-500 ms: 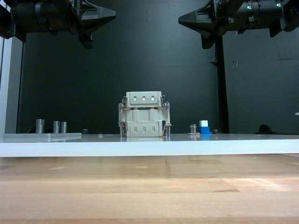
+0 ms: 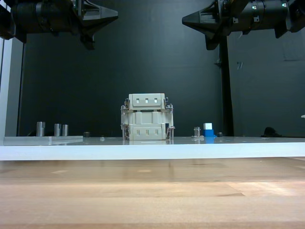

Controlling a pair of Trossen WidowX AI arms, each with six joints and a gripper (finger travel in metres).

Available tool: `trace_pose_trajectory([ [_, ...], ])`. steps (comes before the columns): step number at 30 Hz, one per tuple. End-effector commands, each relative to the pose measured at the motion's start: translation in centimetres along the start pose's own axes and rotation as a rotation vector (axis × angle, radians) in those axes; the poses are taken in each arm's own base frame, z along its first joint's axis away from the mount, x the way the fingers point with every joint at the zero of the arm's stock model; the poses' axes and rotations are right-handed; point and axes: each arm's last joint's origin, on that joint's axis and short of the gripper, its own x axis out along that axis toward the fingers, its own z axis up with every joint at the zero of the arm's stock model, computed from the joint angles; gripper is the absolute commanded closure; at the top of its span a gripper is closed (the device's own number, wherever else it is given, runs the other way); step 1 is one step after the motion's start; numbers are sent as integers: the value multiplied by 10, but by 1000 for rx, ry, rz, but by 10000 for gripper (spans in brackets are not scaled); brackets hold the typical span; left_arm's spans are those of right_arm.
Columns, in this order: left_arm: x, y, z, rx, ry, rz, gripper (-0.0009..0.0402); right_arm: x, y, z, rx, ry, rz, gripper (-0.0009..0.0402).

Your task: Remove the HAN10-E connector and place it in the container

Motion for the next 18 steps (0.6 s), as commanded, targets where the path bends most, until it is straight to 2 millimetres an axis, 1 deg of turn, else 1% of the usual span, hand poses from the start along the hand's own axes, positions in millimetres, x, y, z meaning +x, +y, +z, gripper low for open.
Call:
trace_pose_trajectory([
  [1,0,0,0,0,0,0,393,0,0,0,2,-1,0,393],
  [5,0,0,0,0,0,0,393,1,0,4,61,-5,1,393],
  [8,0,0,0,0,0,0,393,3,0,8,70,34,-1,393],
  [12,0,0,0,0,0,0,393,7,1,18,70,144,0,393],
  [18,0,0,0,0,0,0,393,18,3,41,105,338,20,393],
])
